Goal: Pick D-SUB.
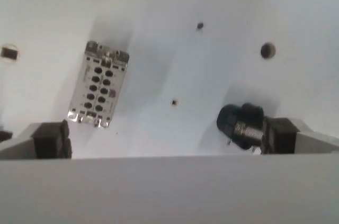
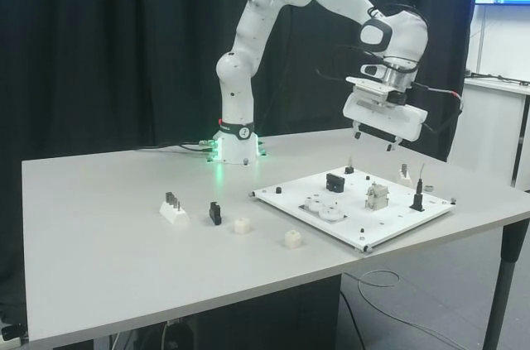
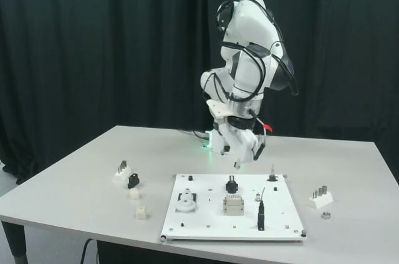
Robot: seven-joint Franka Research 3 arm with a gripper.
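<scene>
Black curtains back my grey table point(image 2: 99, 226); the white board point(image 2: 397, 222) sits near its front edge. I see the D-SUB point(image 3: 233, 205) standing mid-board, apart from the gripper point(image 3: 247, 162), which hangs above with fingers spread and nothing between them.

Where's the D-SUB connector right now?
The D-SUB connector stands on the white board, just in front of the black round plug, below the raised end effector.

Grey table point(image 2: 99, 226) with white board point(image 2: 397, 222), arm base point(image 2: 234, 147), small scattered parts.
</scene>
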